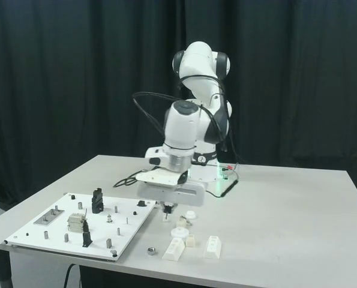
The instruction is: Insert square peg 1.
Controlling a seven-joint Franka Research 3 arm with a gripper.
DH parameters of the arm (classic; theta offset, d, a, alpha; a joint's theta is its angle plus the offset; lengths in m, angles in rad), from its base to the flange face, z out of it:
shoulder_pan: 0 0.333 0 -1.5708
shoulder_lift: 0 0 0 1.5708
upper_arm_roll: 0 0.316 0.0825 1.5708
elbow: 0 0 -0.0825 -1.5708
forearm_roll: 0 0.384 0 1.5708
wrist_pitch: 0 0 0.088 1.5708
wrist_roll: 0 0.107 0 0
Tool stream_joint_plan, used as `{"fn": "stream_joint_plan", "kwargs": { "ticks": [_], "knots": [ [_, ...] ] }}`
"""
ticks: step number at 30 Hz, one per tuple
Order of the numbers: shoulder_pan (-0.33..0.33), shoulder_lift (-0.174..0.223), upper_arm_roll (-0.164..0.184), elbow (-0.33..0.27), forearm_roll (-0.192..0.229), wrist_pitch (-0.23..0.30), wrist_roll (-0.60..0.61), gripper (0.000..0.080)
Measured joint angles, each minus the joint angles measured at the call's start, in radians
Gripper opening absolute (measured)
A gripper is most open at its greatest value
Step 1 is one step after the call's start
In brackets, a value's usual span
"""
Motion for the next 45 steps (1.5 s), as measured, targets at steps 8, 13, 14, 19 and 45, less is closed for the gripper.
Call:
{"fn": "stream_joint_plan", "kwargs": {
  "ticks": [8, 13, 14, 19, 45],
  "knots": [
    [-0.055, -0.015, 0.0, 0.0, 0.022, -0.002, -0.044, 0.0034],
    [-0.092, -0.026, 0.0, 0.003, 0.04, -0.002, -0.066, 0.0034],
    [-0.101, -0.028, 0.0, 0.005, 0.043, -0.002, -0.073, 0.0034],
    [-0.141, -0.031, -0.001, 0.02, 0.062, -0.002, -0.094, 0.0034],
    [-0.273, -0.028, -0.109, 0.045, 0.186, 0.01, -0.328, 0.0034]
  ]
}}
